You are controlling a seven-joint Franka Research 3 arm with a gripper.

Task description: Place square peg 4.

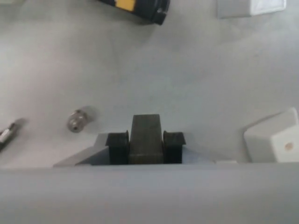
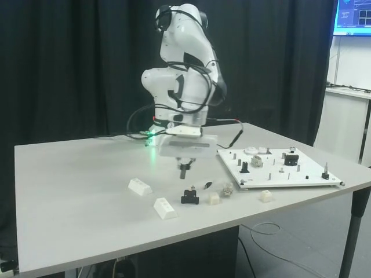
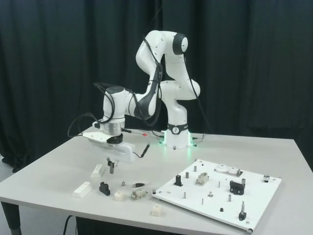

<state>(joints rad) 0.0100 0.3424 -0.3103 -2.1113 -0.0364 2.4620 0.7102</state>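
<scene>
The white Franka arm's jaws (image 1: 145,148) are clamped on a dark square-sectioned peg (image 1: 145,140), which stands upright between the two black fingers (image 1: 117,147) at the lower centre of the wrist view. In the first room view the jaws (image 2: 184,169) hang just above the grey bench (image 2: 69,174), centre frame, with the peg (image 2: 183,171) clear of the surface. In the second room view the peg (image 3: 112,168) sits left of centre, off the white assembly board (image 3: 215,196) that lies at lower right.

Loose parts lie below the jaws on the bench: a small black block (image 2: 189,198), two long white blocks (image 2: 140,186) towards the lower left, and a small white cube (image 2: 214,198) beside the black block. In the wrist view a short metal bolt (image 1: 77,119) rests at left of the fingers, and a white block (image 1: 275,137) shows at the right edge.
</scene>
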